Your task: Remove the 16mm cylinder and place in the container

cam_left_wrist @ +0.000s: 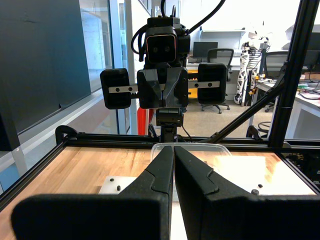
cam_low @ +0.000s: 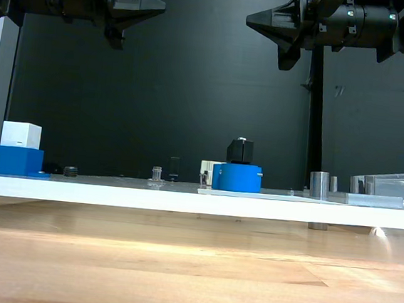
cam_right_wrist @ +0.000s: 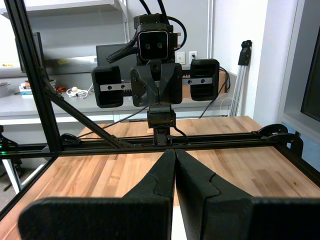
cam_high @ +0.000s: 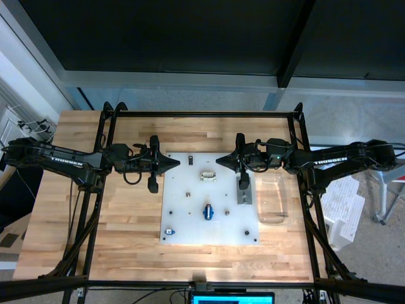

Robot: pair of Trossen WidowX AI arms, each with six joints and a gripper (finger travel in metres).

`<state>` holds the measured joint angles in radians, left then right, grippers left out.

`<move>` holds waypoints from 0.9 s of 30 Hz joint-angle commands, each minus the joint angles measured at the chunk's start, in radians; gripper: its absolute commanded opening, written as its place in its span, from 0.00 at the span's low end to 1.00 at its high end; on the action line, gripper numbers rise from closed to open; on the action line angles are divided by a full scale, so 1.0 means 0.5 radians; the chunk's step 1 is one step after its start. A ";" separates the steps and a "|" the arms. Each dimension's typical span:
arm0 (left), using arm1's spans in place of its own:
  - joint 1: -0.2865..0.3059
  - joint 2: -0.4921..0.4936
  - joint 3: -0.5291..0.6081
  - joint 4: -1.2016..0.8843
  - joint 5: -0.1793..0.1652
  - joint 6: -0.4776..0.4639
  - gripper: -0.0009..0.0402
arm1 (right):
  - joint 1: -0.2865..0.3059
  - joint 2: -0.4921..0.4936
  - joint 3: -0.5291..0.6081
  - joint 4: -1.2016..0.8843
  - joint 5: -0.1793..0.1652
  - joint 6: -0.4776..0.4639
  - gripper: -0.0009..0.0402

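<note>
- Left gripper (cam_high: 176,163), upper left of the high view: closed, empty; best kept aside.
- Right gripper (cam_high: 219,162), upper centre: closed, empty, well above the board (cam_high: 183,218); open wide, descend straight.
- 16mm cylinder (cam_low: 319,186), low view's right: upright in the board; pull vertically.
- Container (cam_high: 273,201), far right, beside the board: release low inside.

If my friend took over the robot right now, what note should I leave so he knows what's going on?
Left gripper: shut, empty, high over the board's left edge.
Right gripper: shut, empty, high over the board, facing the left one.
Cylinder: upright in its hole in the white board, right of the blue fitting.
Container: on the table right of the board, looks empty.
Done: nothing yet. Left: pull the cylinder out, drop it in the container.
</note>
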<state>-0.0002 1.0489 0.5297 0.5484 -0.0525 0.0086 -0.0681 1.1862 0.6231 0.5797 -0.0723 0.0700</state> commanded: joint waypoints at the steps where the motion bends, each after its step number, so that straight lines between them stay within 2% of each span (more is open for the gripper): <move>1: 0.000 0.000 0.001 0.001 0.000 0.001 0.02 | 0.005 0.000 0.000 -0.001 -0.007 0.004 0.02; 6: 0.001 0.000 0.001 0.001 0.000 0.001 0.02 | 0.006 0.000 0.000 -0.001 -0.013 0.012 0.02; 10: 0.000 0.000 0.001 0.001 0.000 0.001 0.02 | 0.007 0.000 0.000 0.000 -0.060 0.068 0.02; 19: 0.001 0.000 0.001 0.001 0.000 0.001 0.02 | 0.013 -0.002 0.000 0.000 -0.051 0.156 0.02; 24: 0.001 0.000 0.001 0.001 0.000 0.001 0.02 | 0.037 -0.002 0.032 -0.011 -0.052 0.123 0.02; 27: 0.000 0.000 0.001 0.001 0.000 0.001 0.02 | 0.042 -0.002 0.111 -0.204 -0.045 0.104 0.02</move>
<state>-0.0002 1.0489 0.5297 0.5484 -0.0525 0.0086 -0.0479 1.1851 0.6571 0.5335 -0.0982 0.1253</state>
